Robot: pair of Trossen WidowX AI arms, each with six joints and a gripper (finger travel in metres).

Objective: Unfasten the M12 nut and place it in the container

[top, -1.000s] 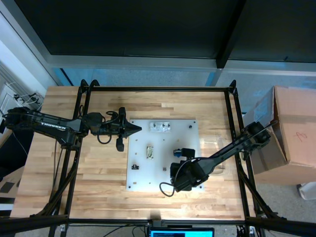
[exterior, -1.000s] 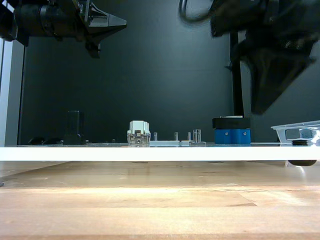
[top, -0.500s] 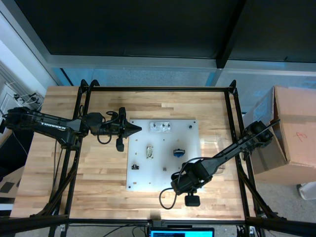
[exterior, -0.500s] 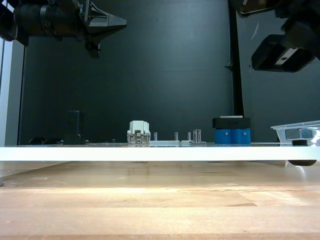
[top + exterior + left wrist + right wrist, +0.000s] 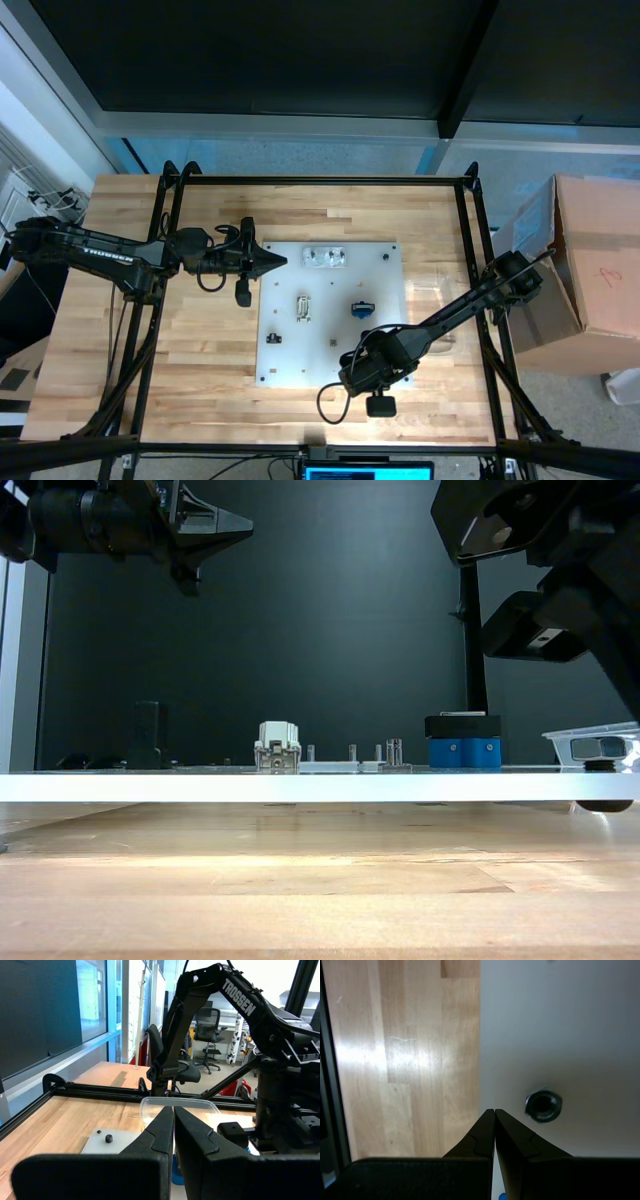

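Only the right wrist view shows the M12 nut [image 5: 543, 1105]: a silver hex with a dark centre, seen end-on, sitting on the white board [image 5: 570, 1030] close to the board's edge. The right gripper [image 5: 494, 1110] is clenched on nothing, tips pressed together just beside the nut and not touching it. I can't tell from that view whether the nut is on its stud.

High view: the right gripper hangs over the board's near right corner, and its body covers that corner, so the nut doesn't show. The left gripper [image 5: 277, 261] sits at the board's far left edge, pointing across the board. The left wrist view shows its fingers [image 5: 155, 1135] closed flat against each other with nothing between them.

Low view: the left gripper is well above the board, and the right arm's dark bulk sits above the board's right end. A small black piece [image 5: 600, 765] sits at board level near that end. Above it a grey shape [image 5: 598, 748] shows through the wall of the clear tray [image 5: 588, 733]. I can't tell whether the shape is inside the tray or in front of it.

Clear tray: in the high view it stands on the wooden table [image 5: 200, 350] just off the board's right edge, contents not readable. The left wrist view shows its rim beyond the board, with the inside hidden behind the fingers.

Also on the board are a blue block [image 5: 463, 751] and a white connector [image 5: 278, 748].
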